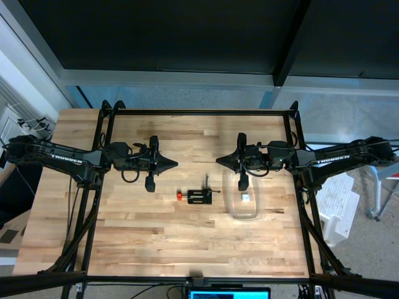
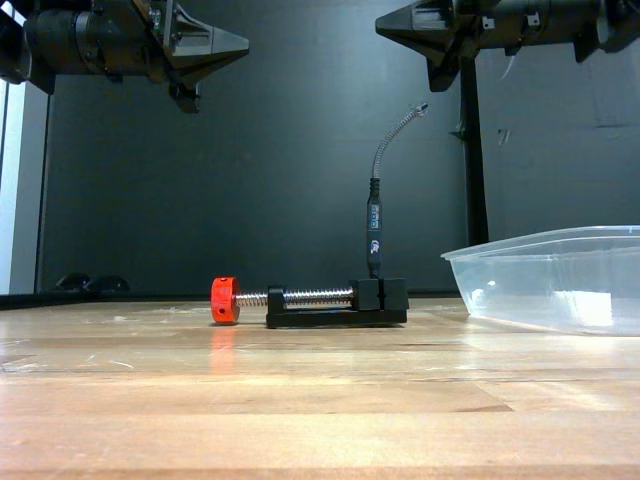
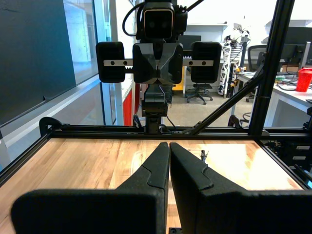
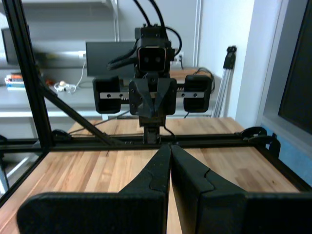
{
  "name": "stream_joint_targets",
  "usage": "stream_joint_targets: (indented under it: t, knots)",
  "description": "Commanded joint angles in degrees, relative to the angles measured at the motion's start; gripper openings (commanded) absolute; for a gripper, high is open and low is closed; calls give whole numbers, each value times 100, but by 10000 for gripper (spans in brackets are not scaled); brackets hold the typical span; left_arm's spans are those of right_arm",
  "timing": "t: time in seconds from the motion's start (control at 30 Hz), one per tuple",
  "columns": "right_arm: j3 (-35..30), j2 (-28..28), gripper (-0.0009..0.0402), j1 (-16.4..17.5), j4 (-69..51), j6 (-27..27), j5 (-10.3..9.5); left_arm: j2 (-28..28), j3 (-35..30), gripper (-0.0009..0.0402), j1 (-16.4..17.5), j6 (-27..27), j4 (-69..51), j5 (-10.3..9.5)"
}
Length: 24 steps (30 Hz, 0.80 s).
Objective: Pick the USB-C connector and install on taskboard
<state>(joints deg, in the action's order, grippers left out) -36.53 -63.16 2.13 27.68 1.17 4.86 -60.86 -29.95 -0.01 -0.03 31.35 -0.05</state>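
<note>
Both claws are pressed together and empty: left gripper (image 1: 176,164) and right gripper (image 1: 218,161) hang high, tips facing, leaving the work below unobstructed. USB-C connector (image 2: 373,225) stands upright on taskboard (image 2: 335,318), apparently seated in its block end, near clear tray (image 2: 520,270).

Taskboard (image 1: 199,197), tray (image 1: 243,218) below left jaws, right jaws

A: Bright, even overhead light; soft glare on the wooden surface (image 1: 187,249), shadows faint.
B: Low view's dimmer: left claw (image 2: 243,43) upper left, right claw (image 2: 381,28) upper right, mere silhouettes; foreground blurred.
</note>
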Motion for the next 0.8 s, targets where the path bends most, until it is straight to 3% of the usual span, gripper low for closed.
stream_joint_targets:
  t: [0.03,0.8]
  knots:
    - [149,52,0,-2,133,48,7,0,0,0,0,0,2,2]
    - [245,48,0,-2,144,140,-44,0,0,0,0,0,2,2]
